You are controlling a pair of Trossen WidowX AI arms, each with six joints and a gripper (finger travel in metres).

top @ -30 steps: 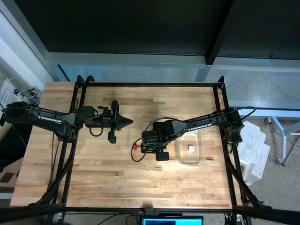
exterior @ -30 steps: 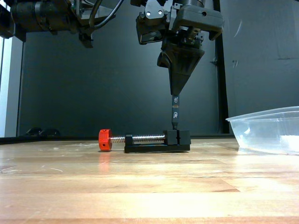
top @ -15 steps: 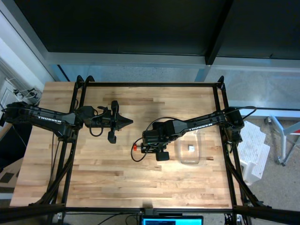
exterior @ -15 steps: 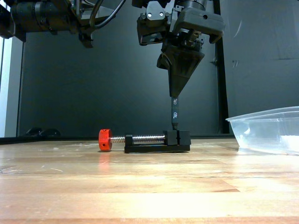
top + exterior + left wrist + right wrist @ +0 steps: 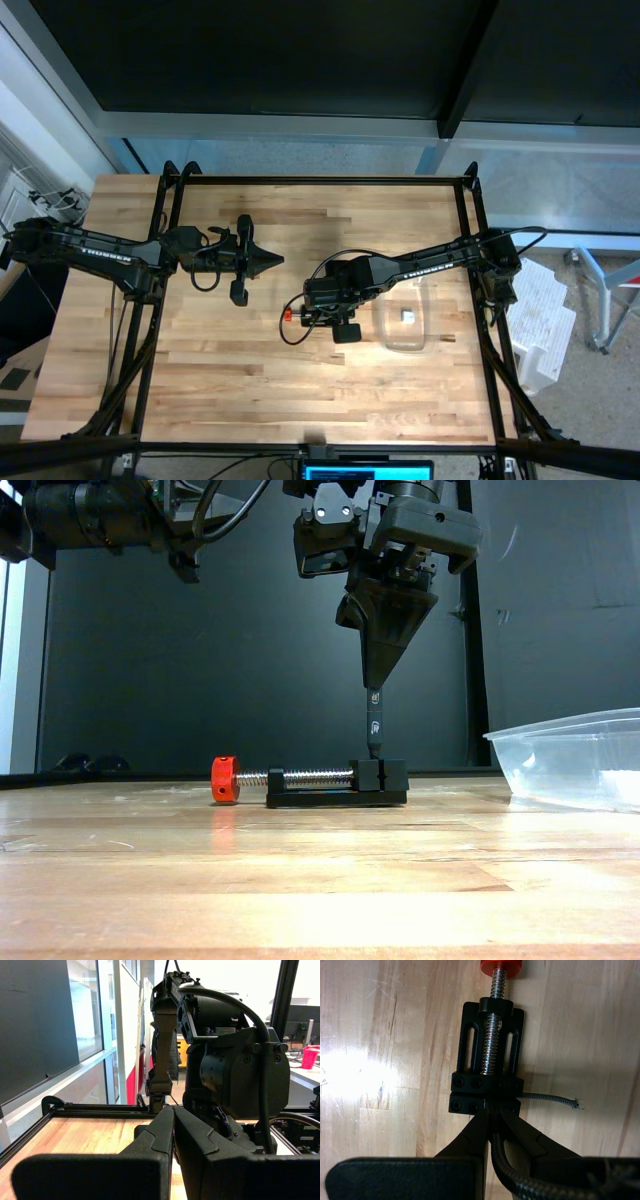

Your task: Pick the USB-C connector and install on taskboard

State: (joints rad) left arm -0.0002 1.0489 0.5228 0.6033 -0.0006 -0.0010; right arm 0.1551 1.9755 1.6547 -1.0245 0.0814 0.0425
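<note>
The taskboard [image 5: 335, 780] is a small black block with a threaded screw and a red-orange knob [image 5: 225, 779]; it also shows as the taskboard [image 5: 487, 1060] in the right wrist view. My right gripper [image 5: 372, 683] hangs straight above its right end, shut on the USB-C connector [image 5: 372, 723]. The connector stands upright with its lower tip at the block's top. In the right wrist view the fingers [image 5: 470, 1135] close around the braided cable [image 5: 507, 1165], hiding the plug. My left gripper [image 5: 276, 261] is parked shut, high over the table's left half, and its fingers [image 5: 162, 1125] touch.
A clear plastic tray [image 5: 386, 328] with a small white piece in it sits right of the taskboard, seen low as the tray [image 5: 570, 760]. A loose frayed cable end [image 5: 555, 1100] lies beside the block. Black frame rails [image 5: 320, 180] border the wooden table.
My right gripper has shifted very slightly to the right and up. The connector still stands on the block. The left arm has not moved.
</note>
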